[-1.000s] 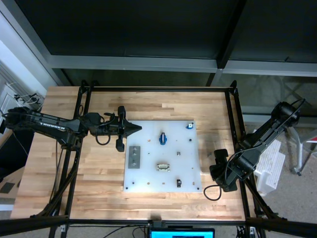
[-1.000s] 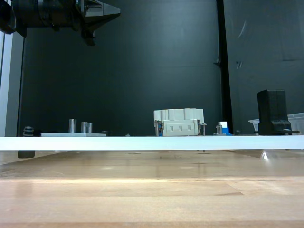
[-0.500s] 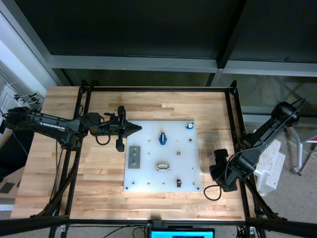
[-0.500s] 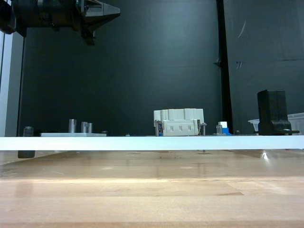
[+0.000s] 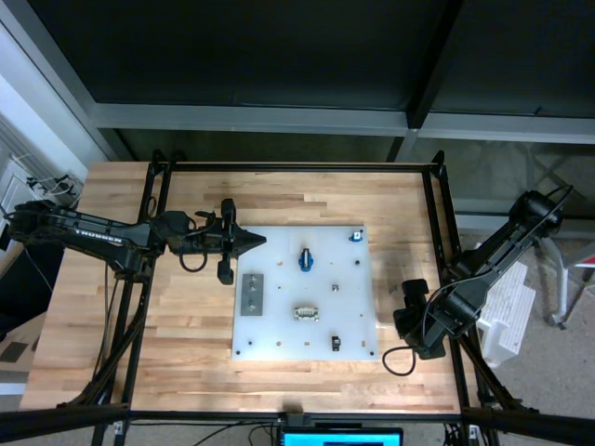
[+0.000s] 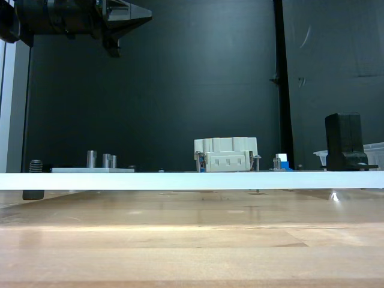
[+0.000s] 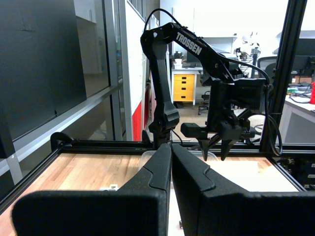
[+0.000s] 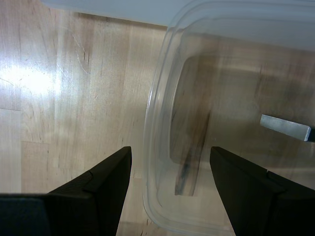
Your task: Pick the 16mm bar and install on taskboard
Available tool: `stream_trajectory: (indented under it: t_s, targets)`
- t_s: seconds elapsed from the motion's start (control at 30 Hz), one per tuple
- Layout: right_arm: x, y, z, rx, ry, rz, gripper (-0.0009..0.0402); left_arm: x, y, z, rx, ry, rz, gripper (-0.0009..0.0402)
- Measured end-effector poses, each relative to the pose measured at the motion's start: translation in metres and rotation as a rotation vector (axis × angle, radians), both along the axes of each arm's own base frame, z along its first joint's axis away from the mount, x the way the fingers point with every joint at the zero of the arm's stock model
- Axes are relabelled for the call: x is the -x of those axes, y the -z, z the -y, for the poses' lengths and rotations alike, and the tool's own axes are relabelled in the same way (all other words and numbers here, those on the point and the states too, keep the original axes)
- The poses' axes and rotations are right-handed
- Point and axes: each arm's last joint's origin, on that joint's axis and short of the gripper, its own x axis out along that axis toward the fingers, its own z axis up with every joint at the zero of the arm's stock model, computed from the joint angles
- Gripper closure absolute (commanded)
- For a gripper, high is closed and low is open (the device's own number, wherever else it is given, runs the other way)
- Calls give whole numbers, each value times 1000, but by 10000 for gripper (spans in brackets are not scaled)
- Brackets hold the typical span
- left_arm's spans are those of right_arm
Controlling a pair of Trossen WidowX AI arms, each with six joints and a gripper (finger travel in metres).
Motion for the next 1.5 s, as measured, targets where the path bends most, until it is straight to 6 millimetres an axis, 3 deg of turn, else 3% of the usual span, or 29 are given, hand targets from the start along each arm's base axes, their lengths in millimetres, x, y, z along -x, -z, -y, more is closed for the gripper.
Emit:
stream_trajectory:
  t_s: [0.43,0.8,1.17,1.5]
  targets:
    - [-4,-8,7,3,41,-4,171,0,0,0,0,0,0,393]
    - [-18,-22,33,-28,173,33,171,0,0,0,0,0,0,393]
    - [-30,-24,56,-9,199,36,171,0,0,0,0,0,0,393]
    - [-28,-26,74,34,157,18,171,0,0,0,0,0,0,393]
